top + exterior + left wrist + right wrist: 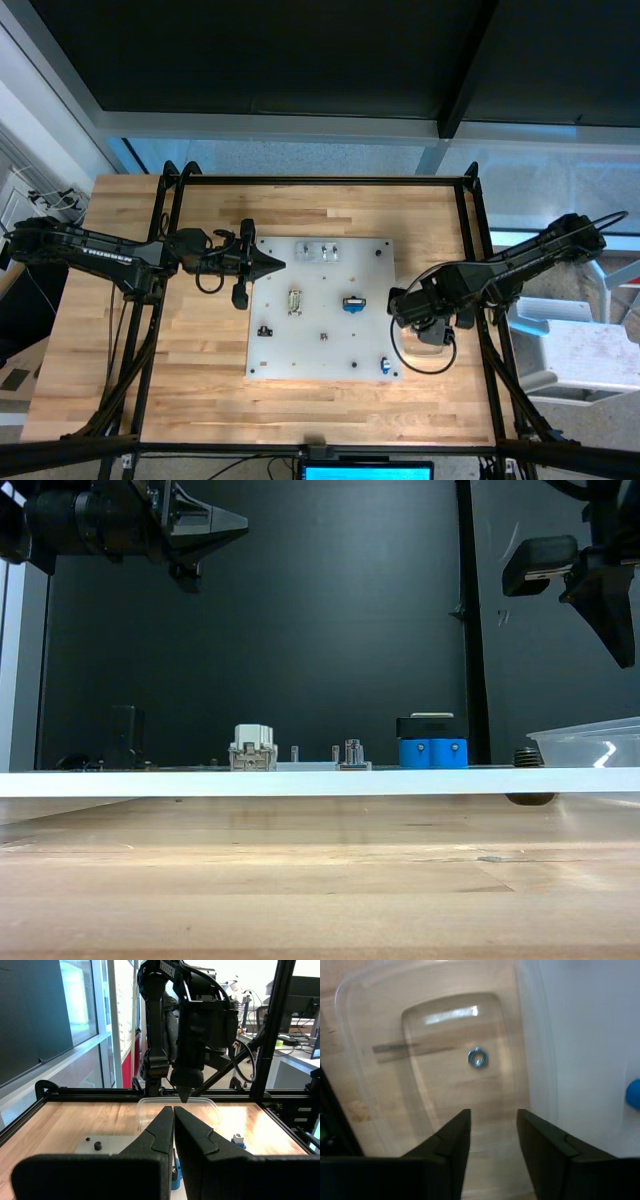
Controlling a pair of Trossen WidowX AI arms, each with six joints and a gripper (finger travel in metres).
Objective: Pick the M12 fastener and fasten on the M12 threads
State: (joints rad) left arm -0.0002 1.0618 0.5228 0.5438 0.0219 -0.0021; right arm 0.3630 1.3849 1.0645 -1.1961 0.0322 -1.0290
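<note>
The right gripper point(492, 1119) hangs spread above the tray point(370, 1085) to take the nut point(477, 1057) lying inside; the left gripper point(173, 1112), pinched shut, idles at the board point(300, 345).

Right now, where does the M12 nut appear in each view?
High view: not visible; open right gripper hovers over the clear tray.
Low view: not discernible; tray at right.
Left wrist view: not discernible past the shut left gripper, above the board.
Right wrist view: M12 nut lies inside the tray.
Landmark: the tray.
</note>
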